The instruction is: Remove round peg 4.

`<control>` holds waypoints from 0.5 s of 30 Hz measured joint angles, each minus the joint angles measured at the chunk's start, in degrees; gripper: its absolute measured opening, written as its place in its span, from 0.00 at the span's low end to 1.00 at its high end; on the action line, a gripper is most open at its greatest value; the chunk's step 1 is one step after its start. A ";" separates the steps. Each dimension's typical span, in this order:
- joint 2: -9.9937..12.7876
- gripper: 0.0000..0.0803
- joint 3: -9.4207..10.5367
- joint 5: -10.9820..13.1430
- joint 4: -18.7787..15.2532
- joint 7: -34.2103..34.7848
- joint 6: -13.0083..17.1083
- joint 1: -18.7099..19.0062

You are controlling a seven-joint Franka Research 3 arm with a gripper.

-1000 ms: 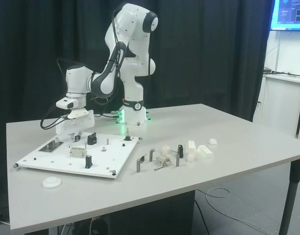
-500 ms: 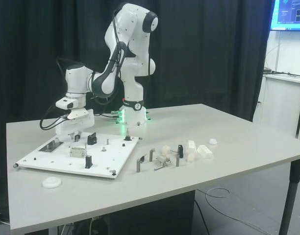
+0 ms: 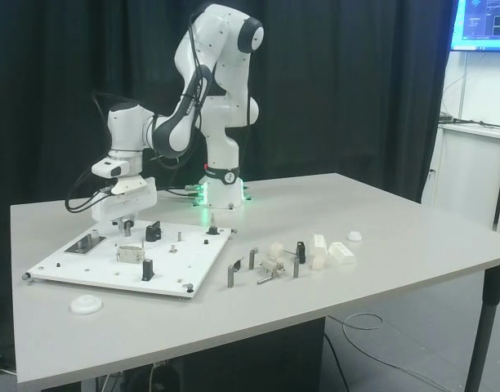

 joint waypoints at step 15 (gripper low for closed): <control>-3.20 0.19 -5.20 -4.74 0.48 3.58 -3.86 4.54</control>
